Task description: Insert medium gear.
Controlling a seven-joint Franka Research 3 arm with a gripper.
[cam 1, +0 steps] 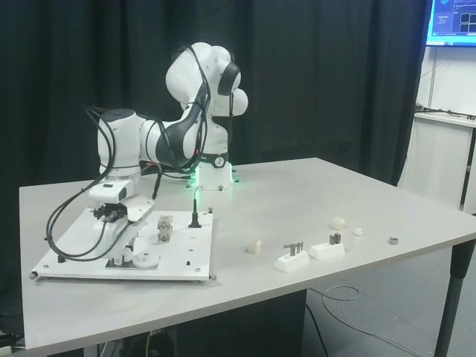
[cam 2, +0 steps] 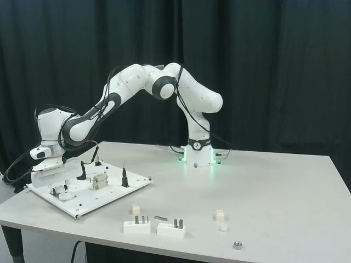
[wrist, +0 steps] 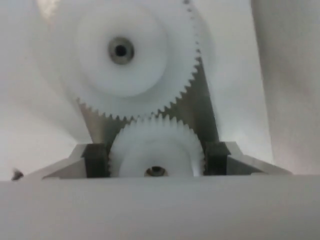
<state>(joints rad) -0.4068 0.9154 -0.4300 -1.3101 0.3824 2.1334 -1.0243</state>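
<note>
The pincer (wrist: 156, 165) is clenched on the medium gear (wrist: 156, 147), its black fingers (wrist: 96, 161) pressing the gear's rim from both sides. The gear's teeth touch those of the large white gear (wrist: 125, 55) (which sits on a grey metal pin). In the first room view the white arm (cam 1: 160, 137) reaches down over the white assembly board (cam 1: 193, 245) at the surface's (cam 1: 297, 193) 9 o'clock end; another white gear (cam 1: 146, 260) lies flat on the board, just beside the pincer, towards 6 o'clock
</note>
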